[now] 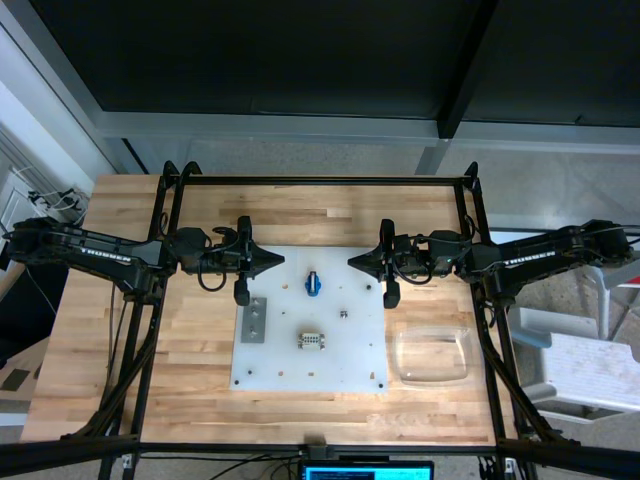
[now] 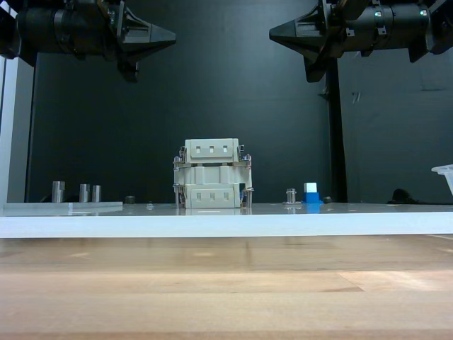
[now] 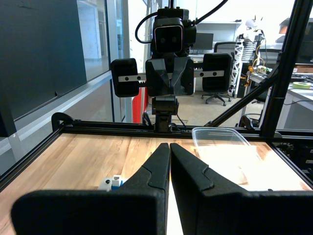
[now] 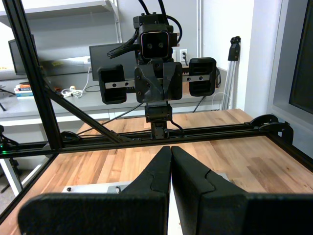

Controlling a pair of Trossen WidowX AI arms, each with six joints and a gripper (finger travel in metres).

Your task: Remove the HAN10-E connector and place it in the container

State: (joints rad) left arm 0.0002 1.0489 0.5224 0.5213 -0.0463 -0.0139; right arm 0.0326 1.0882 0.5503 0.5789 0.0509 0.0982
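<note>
The HAN10-E connector (image 1: pixel 312 341) sits on the white board (image 1: pixel 300 378), about midway between the board's left and right edges and somewhat closer to its near edge than its far one. It is a small pale grey-beige block with dark pin holes on top and metal ends. The low view shows it as two stacked tiers, each with a row of small windows, and metal clips down both sides.

The container (image 1: pixel 432 355) is a clear, shallow tray with rounded corners. It lies on the desk just beside the board's right edge, level with the connector. A grey metal block (image 1: pixel 254 320) lies near the board's left edge. Farther back stands a blue knob (image 1: pixel 312 283).

Over the far part of the board, the left gripper (image 1: pixel 283 259) and the right gripper (image 1: pixel 352 262) hang high, tips facing each other with a gap between them. Each has its fingers pressed together and holds nothing. The connector lies well apart from both, nearer than them and far below, roughly in line with the gap between the tips.
</note>
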